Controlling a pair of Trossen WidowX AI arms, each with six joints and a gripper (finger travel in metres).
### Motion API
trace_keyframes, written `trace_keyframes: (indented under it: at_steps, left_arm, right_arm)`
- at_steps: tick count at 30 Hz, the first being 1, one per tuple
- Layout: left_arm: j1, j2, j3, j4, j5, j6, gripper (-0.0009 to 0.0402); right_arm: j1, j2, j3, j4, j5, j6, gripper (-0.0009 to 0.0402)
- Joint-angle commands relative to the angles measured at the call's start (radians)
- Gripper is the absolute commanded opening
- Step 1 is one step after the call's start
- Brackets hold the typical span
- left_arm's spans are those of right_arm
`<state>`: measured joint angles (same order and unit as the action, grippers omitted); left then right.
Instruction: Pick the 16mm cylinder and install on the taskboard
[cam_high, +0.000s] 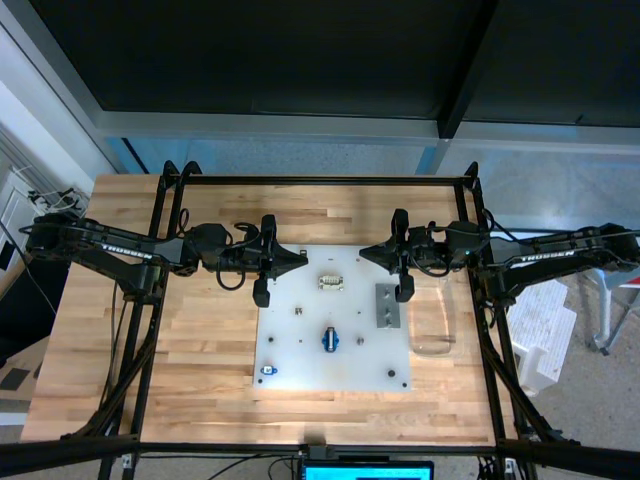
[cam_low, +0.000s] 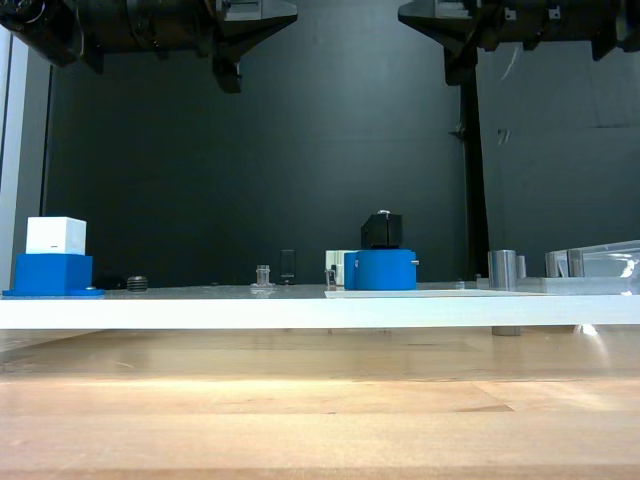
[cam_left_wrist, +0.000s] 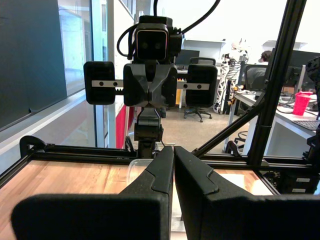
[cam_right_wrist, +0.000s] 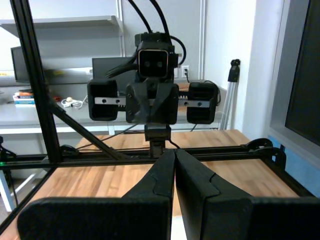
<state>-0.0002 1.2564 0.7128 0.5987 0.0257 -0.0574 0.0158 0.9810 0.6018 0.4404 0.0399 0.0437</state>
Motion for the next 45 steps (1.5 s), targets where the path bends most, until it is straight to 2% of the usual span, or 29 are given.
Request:
trace_keyframes:
  at_steps: [1, 45]
  left_arm:
    - [0.000, 0.000, 0.000, 0.000, 0.000, 0.000, 0.0000]
    - [0.000, 0.000, 0.000, 0.000, 0.000, 0.000, 0.0000]
  right_arm:
    - [0.001, -0.004, -0.005, -0.005, -0.014, 0.005, 0.0000]
    - [0.002, -0.004, -0.006, -0.036, -0.014, 0.001, 0.0000]
